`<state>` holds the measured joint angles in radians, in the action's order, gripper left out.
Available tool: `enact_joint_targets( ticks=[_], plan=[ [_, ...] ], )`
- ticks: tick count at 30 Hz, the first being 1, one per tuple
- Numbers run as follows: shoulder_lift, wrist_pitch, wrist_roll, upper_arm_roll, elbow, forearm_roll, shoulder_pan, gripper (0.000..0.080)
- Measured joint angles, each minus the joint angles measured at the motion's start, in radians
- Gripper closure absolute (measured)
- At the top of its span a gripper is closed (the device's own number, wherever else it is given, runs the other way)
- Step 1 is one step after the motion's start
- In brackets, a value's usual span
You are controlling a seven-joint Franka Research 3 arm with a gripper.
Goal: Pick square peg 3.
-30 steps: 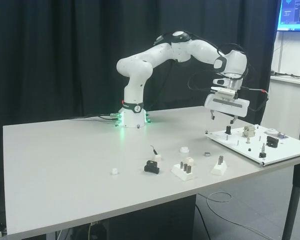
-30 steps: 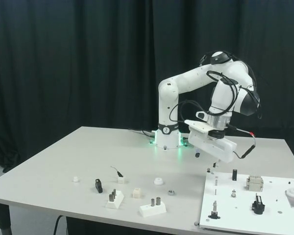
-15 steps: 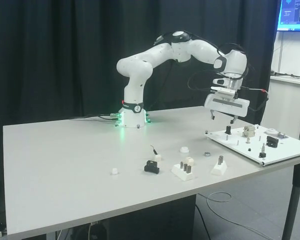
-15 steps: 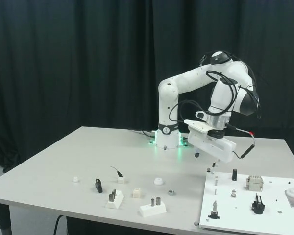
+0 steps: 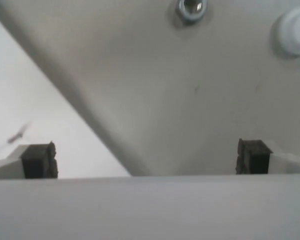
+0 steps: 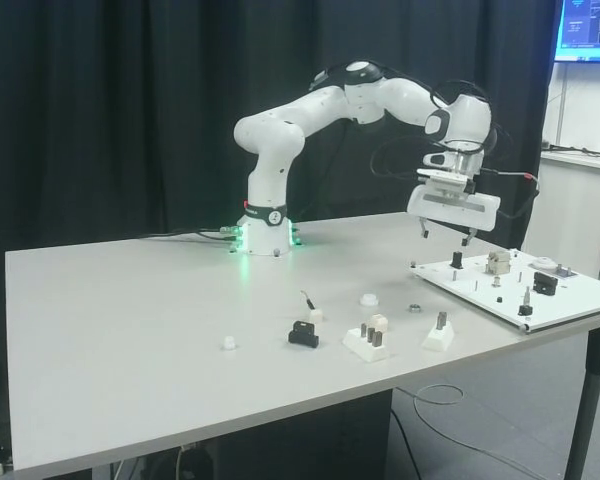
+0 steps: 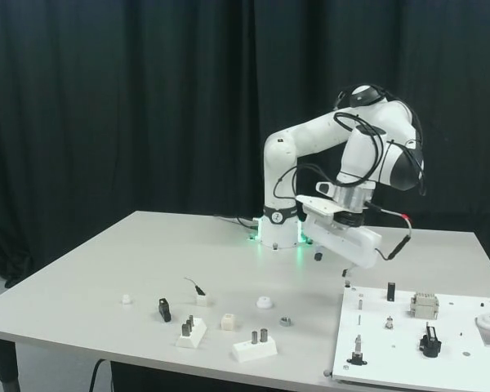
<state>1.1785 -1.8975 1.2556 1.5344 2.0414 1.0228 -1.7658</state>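
Now | hand (image 5: 145, 160) fingers apart, empty | dark pegs (image 6: 371, 333) upright in white block (image 6: 363, 349)

- A heavy black curtain (image 6: 110, 110) in vertical folds fills the backdrop in both room views.
- A wide grey tabletop (image 6: 110, 300) spans the lower half of the frame.
- A lit monitor screen (image 6: 590, 30) sits at the upper right corner.
- A white cabinet (image 6: 570, 205) stands below it, at the right edge.
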Motion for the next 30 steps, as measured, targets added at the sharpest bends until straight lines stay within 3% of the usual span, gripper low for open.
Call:
enact_joint_targets(
  ticks=[20,30],
  plan=[
    [0.000,-0.065,-0.090,0.010,-0.001,0.001,0.099,0.0003],
    [0.000,-0.085,-0.239,0.020,-0.001,0.001,0.158,0.0003]
  ],
)
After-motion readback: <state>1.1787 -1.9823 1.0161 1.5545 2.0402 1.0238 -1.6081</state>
